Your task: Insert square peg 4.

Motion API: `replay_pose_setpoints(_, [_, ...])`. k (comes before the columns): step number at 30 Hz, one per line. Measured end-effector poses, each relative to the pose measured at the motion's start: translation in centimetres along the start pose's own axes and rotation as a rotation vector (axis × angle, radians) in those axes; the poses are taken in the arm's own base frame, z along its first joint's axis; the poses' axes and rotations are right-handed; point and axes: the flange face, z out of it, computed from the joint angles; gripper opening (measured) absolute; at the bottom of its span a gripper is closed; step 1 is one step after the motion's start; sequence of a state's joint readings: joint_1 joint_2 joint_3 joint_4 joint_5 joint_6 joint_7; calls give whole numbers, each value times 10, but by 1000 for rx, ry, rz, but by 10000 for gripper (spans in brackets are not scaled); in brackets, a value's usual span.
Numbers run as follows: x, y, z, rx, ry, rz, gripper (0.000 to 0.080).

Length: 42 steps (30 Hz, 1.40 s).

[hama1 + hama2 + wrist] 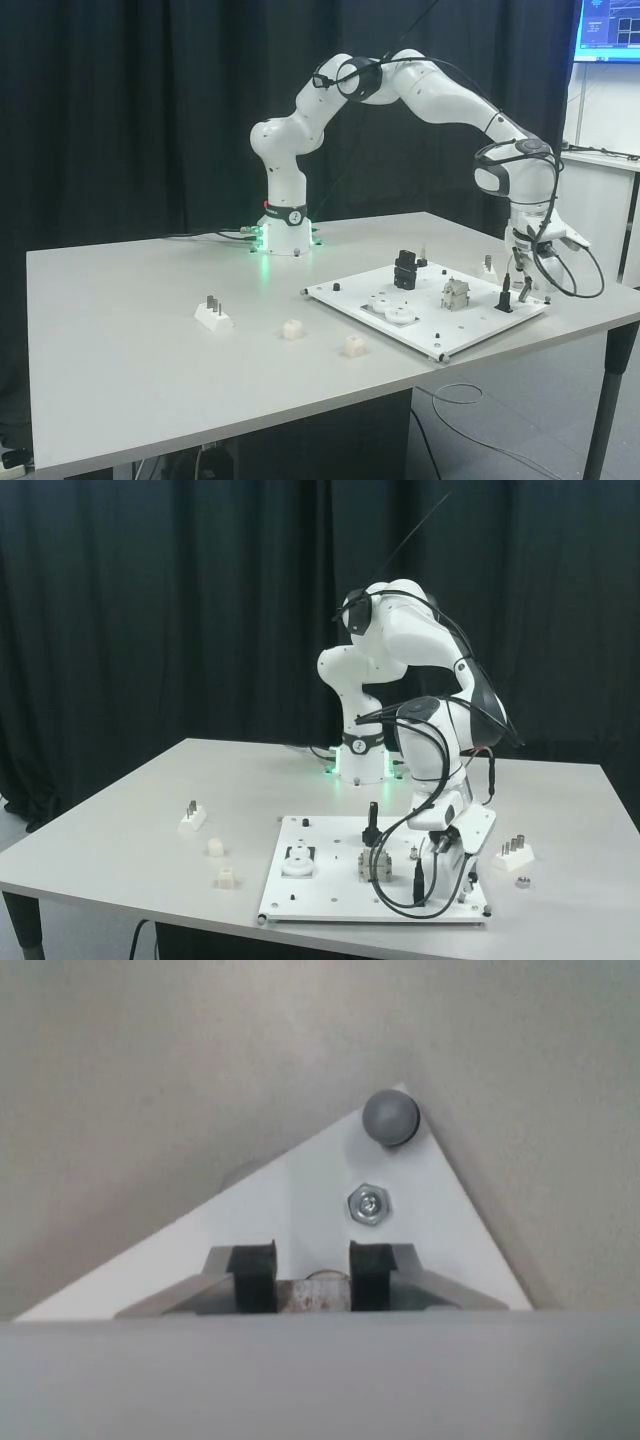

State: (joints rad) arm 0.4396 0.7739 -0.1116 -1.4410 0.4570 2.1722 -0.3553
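— Jaws are seen clamped on the square peg, the two black pads pressed against its opposite faces in the wrist view.

— And the peg's axis?

— It is viewed end-on from the wrist, so its long axis runs along the fingers, pointing down at the white board. In the first room view the gripper is held above the board's far corner, the peg upright as far as can be told.

— What is found beneath it?

— A corner of the white board, with a grey round knob near the tip and a hex nut just beside the jaws. The grey table is seen around the corner.

— Is the peg touching the board?

— That cannot be told; the tip is hidden by the fingers.

— Anything else on the board?

— A black fixture, a white gear-like disc and a small metal block are carried on it. Off the board, a white holder with pins and two small white blocks are laid on the table, well apart from the arm. Another peg holder is set just beside the board in the second room view.
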Motion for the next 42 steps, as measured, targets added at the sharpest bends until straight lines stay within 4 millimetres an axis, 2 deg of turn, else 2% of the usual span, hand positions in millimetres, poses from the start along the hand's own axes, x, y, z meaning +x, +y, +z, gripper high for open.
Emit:
replay_pose_setpoints(19, [0,-6,1,-30,-15,-142,150])
replay_pose_setpoints(42, [0,-7,1,-29,-23,-214,150])
